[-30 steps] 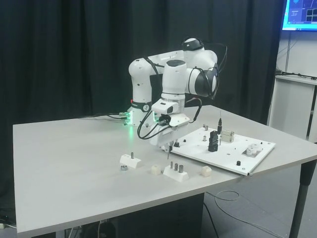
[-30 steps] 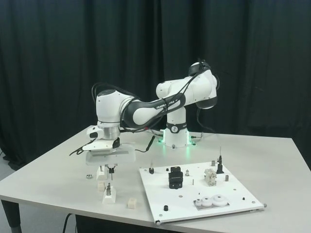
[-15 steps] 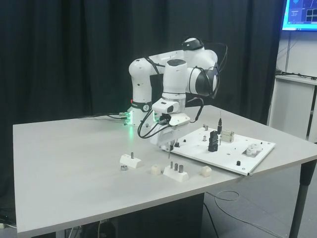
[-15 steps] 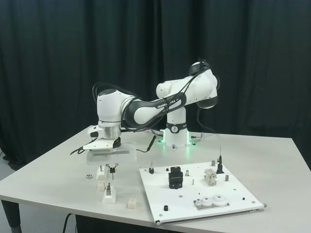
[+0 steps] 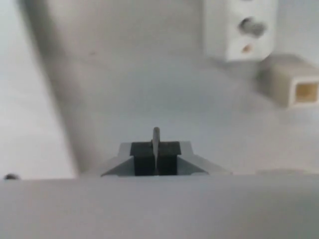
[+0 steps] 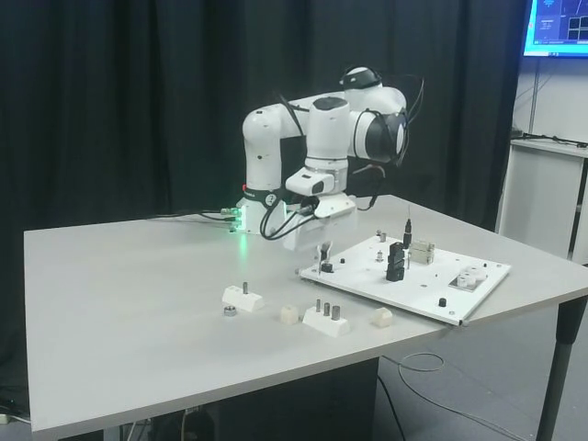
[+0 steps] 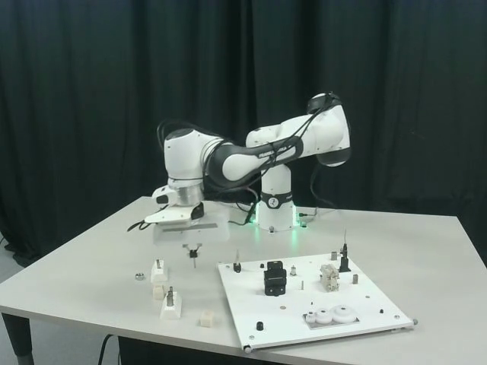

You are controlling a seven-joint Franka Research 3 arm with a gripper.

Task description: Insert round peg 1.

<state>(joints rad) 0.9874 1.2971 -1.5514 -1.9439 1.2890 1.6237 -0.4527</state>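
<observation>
table: grey table (image 6: 119,303), carries everything; arm base bolted near its far edge, green light at the base
nut: small grey ring (image 6: 228,310) lying flat on the table, just beside the left block
left block: white block (image 6: 242,296) with one grey pin upright in it, left of the other loose parts, toward the table's front edge
cube 1: small pale cube (image 6: 288,314) on the table between the left block and the peg holder
peg holder: white block (image 6: 327,322) with grey pegs standing upright in it, near the table's front edge; wrist view shows part of it (image 5: 240,29) with one grey peg top and one hole
cube 2: pale hollow cube (image 6: 382,317) just beside the peg holder, close to the board's front-left edge; open side visible in wrist view (image 5: 294,87)
gripper: gripper (image 6: 322,253) held in the air, clear of the table, over the left corner of the board; jaws clamped together on the peg
round peg 1: thin grey pin (image 5: 156,138) pinched between the black finger pads (image 5: 143,155), upright, tip sticking out past them; touches nothing else; in second room view (image 7: 195,260) it hangs over bare table left of the board
board: white board (image 6: 482,296) lying flat on the right part of the table, reaching the table's right front edge
board parts: black block (image 6: 395,261) upright near the board's middle, thin black post (image 6: 407,230) at the far edge, white round pieces (image 6: 472,276) near the right corner, small black knobs scattered
</observation>
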